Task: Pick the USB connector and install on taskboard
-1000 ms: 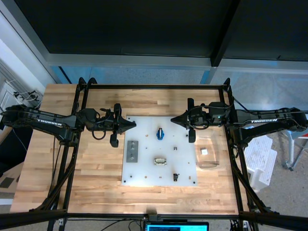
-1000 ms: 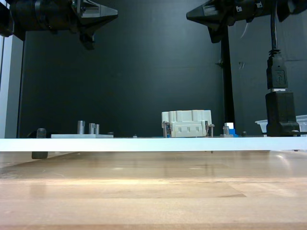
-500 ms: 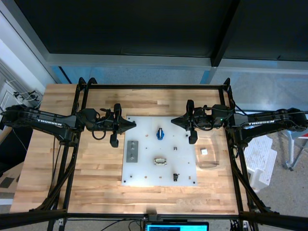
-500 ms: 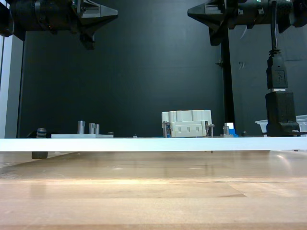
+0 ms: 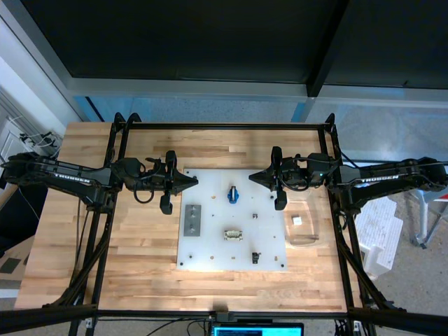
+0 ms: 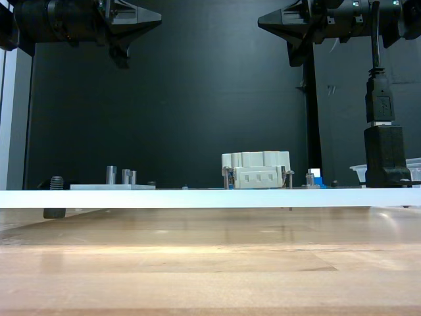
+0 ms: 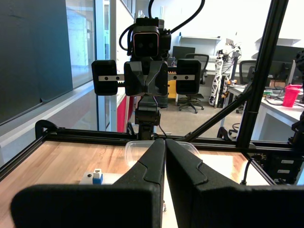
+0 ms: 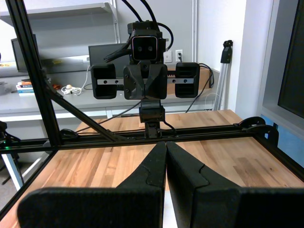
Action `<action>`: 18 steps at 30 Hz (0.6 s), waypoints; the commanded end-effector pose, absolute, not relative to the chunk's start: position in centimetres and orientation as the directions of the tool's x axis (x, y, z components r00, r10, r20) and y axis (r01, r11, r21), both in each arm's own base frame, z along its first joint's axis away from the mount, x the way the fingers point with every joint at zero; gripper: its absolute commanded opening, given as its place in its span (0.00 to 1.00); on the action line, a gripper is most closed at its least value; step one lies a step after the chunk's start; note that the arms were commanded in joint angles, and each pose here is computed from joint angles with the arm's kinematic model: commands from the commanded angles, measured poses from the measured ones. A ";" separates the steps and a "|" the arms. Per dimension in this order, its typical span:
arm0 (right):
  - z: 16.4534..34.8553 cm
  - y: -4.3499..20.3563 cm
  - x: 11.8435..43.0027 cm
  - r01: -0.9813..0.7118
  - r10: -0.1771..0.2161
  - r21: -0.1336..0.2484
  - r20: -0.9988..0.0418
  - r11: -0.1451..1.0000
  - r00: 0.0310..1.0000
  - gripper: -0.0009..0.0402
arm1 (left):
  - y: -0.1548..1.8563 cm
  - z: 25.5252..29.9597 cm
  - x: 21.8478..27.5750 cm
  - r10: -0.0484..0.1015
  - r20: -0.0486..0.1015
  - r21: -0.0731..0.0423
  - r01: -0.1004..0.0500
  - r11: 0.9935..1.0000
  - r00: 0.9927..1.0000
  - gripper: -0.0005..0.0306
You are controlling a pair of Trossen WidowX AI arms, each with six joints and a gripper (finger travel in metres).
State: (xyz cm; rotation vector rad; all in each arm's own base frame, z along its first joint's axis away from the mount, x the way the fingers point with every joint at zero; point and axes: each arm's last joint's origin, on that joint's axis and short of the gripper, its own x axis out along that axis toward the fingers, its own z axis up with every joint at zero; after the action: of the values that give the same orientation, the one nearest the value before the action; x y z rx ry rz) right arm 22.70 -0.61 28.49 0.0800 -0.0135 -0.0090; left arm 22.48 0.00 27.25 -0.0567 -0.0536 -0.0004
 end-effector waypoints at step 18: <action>28.3 -0.6 22.7 0.008 -0.009 0.080 0.009 0.997 1.000 0.02 | 0.00 27.25 22.48 0.001 0.054 -0.056 0.002 0.998 0.999 0.02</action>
State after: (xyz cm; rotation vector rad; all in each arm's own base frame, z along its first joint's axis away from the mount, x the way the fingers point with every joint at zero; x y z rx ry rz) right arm 22.69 -0.60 28.35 0.0797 -0.0093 -0.0088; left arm 22.48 0.00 27.25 -0.0567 -0.0536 -0.0008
